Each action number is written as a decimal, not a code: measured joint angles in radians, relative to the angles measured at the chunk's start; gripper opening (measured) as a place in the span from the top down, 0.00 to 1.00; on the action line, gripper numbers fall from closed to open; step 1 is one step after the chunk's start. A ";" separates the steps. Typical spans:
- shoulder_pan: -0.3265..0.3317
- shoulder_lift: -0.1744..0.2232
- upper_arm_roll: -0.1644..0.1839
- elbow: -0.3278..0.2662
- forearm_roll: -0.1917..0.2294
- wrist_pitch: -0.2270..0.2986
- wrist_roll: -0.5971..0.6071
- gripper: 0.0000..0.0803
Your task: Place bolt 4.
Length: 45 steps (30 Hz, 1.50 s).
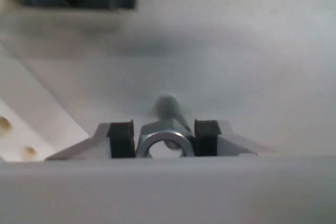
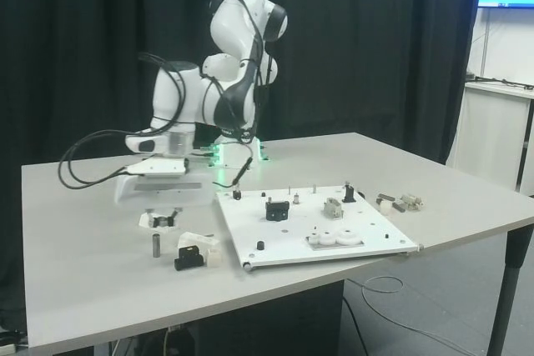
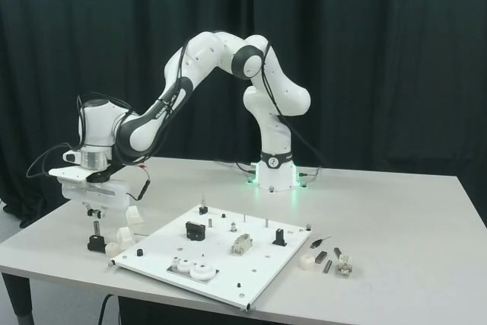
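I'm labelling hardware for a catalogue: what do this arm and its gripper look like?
The arm is white with rounded segments and black joint bands; black cables loop beside the wrist. Its base glows green. The gripper has grey metal fingers tipped with black pads.

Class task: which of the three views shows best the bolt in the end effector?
The wrist view: the bolt fills the gap between the end effector's black fingertips, head and shaft visible. The first room view shows only the end effector low over the grey table; the second room view shows a small upright bolt beneath it.
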 joint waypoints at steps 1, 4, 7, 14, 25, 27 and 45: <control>-0.006 0.000 -0.001 -0.001 0.000 -0.002 -0.009 0.69; -0.021 0.000 -0.006 -0.005 0.000 -0.012 -0.031 0.69; -0.036 0.000 -0.008 -0.014 0.001 -0.017 -0.053 0.69; -0.062 0.000 -0.008 -0.047 0.015 -0.018 -0.105 0.69; -0.077 0.001 -0.008 -0.103 0.071 0.012 -0.186 0.69; -0.077 0.002 -0.008 -0.114 0.085 0.029 -0.199 0.69; -0.077 0.024 -0.006 -0.171 0.135 0.115 -0.251 0.69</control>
